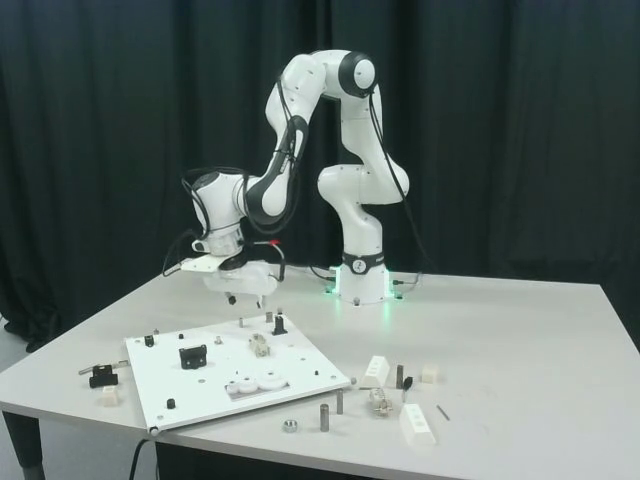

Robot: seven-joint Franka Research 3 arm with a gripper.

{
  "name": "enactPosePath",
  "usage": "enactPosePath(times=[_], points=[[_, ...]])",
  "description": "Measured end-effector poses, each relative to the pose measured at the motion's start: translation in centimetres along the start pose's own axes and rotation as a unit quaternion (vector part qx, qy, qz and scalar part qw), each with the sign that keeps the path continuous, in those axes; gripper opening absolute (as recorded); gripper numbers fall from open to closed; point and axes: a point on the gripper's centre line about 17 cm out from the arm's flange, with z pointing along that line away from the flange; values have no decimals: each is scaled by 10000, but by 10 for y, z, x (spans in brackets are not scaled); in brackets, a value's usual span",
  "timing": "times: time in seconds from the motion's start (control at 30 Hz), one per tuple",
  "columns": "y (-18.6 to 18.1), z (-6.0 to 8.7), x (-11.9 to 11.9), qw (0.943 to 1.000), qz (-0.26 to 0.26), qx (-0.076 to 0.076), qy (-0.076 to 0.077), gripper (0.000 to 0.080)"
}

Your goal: Remove round peg 2.

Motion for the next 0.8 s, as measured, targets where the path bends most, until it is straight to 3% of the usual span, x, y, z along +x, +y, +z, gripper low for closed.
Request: enactPosePath(times=[0.3,0.43,0.53,0.8], points=[[0,-3,-1,9996,273,-92,-50,800],[3,-3,-3,9996,-142,-217,-110,800],[2,-3,-3,9989,-402,-226,-123,800],[7,-3,1,9989,-392,-267,-58,800]])
